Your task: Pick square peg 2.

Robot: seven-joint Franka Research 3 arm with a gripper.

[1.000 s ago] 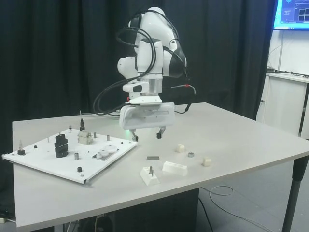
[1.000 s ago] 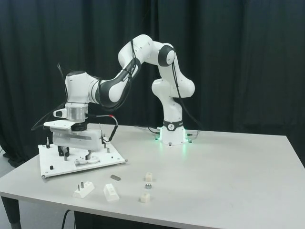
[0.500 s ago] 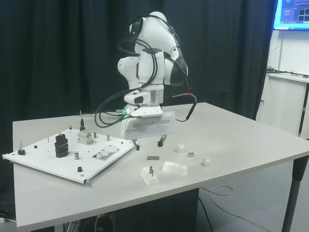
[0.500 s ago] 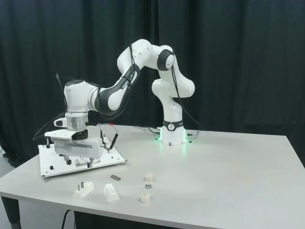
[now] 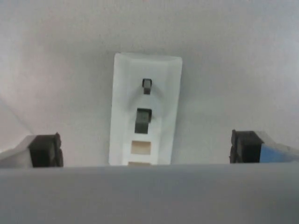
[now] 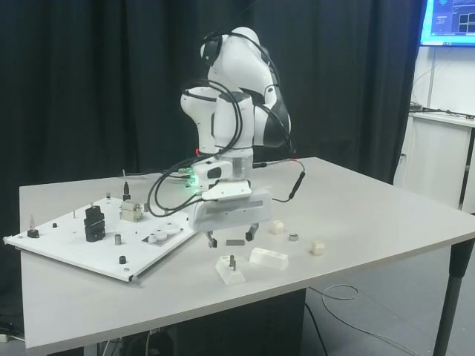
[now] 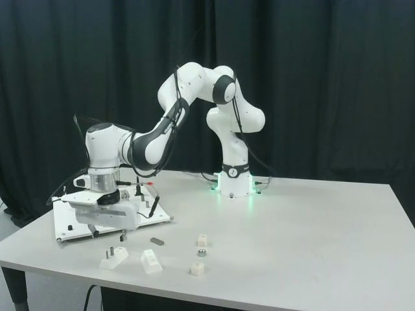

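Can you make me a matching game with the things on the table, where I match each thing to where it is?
Things:
1. tool
2. white holder with pegs
3. white board
4. arm's base

Places:
A. at the table's front edge, under the tool
B. at the back of the table
C. hanging open above the holder
D. at one end of the table, holding small parts

Pairs: 1-C, 2-A, 3-D, 4-B

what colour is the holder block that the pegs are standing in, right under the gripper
White. The holder block shows best in the wrist view, between the open gripper fingers, with black pegs standing in it.
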